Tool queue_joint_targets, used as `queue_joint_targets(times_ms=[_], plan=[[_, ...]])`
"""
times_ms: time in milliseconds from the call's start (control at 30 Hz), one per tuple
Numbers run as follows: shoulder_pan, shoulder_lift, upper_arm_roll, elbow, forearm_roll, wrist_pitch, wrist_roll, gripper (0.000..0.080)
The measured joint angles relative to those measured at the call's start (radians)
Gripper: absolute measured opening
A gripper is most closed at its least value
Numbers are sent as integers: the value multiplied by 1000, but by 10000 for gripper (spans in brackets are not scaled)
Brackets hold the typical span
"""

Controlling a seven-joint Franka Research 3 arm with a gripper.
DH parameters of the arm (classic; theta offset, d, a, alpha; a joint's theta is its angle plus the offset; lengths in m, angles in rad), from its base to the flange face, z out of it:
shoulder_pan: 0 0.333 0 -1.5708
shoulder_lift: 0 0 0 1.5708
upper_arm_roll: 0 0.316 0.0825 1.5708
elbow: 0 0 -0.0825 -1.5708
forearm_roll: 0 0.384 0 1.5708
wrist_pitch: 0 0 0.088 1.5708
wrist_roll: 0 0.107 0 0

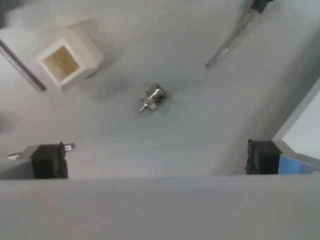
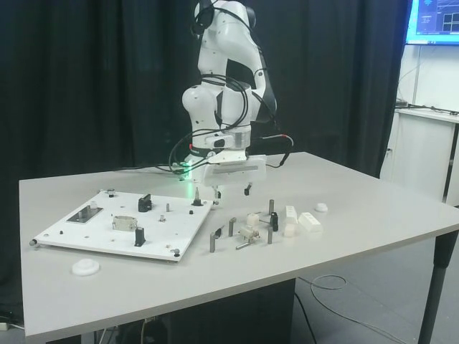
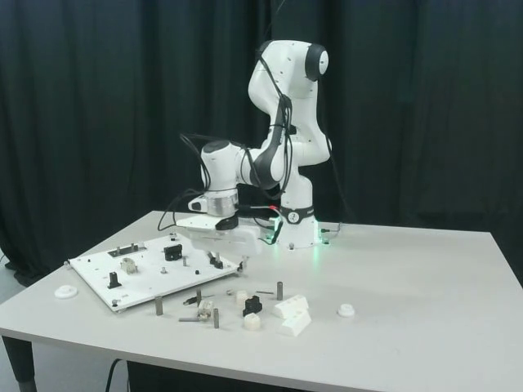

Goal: Remove square peg 2.

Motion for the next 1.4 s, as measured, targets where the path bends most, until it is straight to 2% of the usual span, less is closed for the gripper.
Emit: queue_joint_targets(times_ms=[933,1400], plan=[[-3,0,3,2,-7,13,-3,800],[-3,25,39,-1,-3,41,-3,800]])
